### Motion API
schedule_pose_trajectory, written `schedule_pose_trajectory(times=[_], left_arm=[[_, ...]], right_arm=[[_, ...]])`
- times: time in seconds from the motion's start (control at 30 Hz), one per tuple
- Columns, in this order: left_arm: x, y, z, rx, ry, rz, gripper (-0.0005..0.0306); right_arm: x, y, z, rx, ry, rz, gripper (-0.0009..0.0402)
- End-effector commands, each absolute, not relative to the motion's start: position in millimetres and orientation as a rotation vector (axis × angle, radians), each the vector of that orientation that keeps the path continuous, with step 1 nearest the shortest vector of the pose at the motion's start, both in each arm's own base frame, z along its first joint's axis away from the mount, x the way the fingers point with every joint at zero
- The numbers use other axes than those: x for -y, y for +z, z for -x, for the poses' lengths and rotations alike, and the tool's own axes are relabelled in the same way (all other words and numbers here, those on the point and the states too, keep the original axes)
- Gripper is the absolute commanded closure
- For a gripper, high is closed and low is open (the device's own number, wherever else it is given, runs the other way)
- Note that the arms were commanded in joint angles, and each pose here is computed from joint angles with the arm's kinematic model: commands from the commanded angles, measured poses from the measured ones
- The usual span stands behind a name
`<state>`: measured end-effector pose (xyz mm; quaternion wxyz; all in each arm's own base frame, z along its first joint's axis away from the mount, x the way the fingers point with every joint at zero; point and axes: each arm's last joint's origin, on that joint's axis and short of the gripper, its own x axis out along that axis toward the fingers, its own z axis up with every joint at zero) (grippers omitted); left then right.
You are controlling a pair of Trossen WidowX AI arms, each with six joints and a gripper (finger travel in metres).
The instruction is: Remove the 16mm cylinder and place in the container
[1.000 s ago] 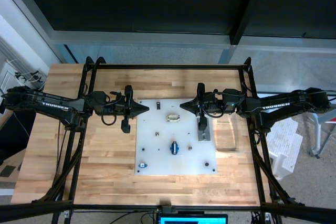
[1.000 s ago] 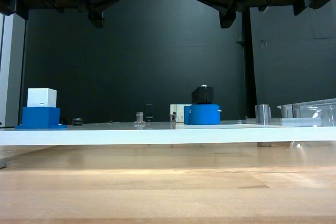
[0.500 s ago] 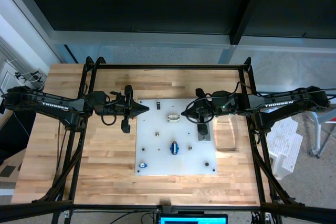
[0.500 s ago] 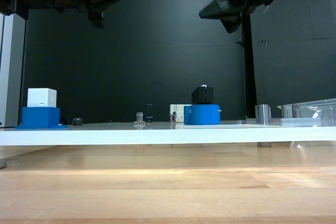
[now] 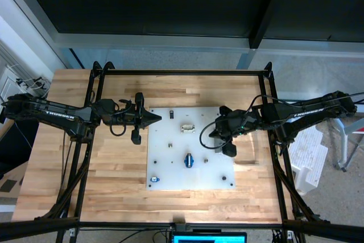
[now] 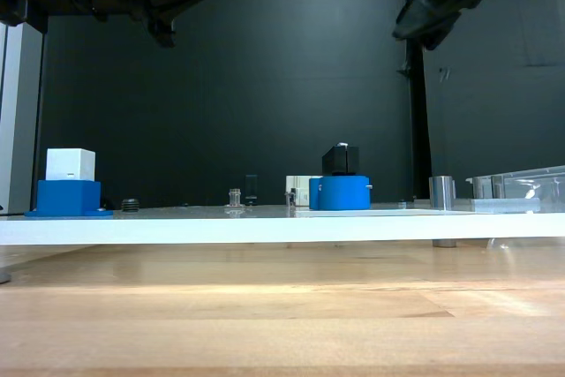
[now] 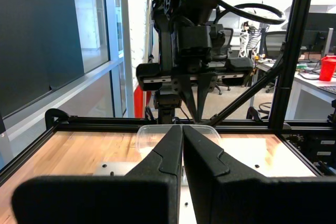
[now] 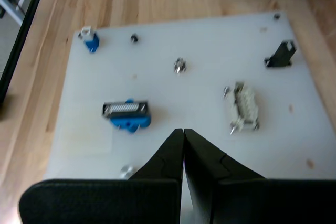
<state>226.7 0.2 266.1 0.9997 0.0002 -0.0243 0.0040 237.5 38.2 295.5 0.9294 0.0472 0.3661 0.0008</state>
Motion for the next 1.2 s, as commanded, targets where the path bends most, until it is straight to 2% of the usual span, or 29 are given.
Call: schedule_pose_trajectory(times=[0.03,0.5,0.6,0.83,1.0,1.2], left_arm=[[-0.2,266.1,-226.7,0.049,0.008,0.000,0.0300],[-0.3,266.1,-226.7,0.049,0.008,0.000,0.0300],[-0.3,266.1,-226.7,0.049,0.008,0.000,0.0300],[-0.3,266.1,-226.7,0.049,0.008,0.000,0.0300],[-0.3,266.1,-226.7,0.049,0.008,0.000,0.0300],[-0.2,266.1,-226.7,0.049,0.008,0.000,0.0300]], right_arm=[[-40.1,295.4,-237.6,-0.799,-0.007,-0.113,0.0393],[-70.2,281.9,-279.3,-1.191,-0.001,-0.015,0.0386],[-79.3,276.4,-288.8,-1.252,0.007,0.012,0.0362],[-96.8,261.4,-305.3,-1.320,0.018,0.042,0.0273],[-105.8,242.3,-316.5,-1.369,0.009,0.051,0.0217],[-115.5,225.7,-324.1,-1.386,0.003,0.046,0.0178]])
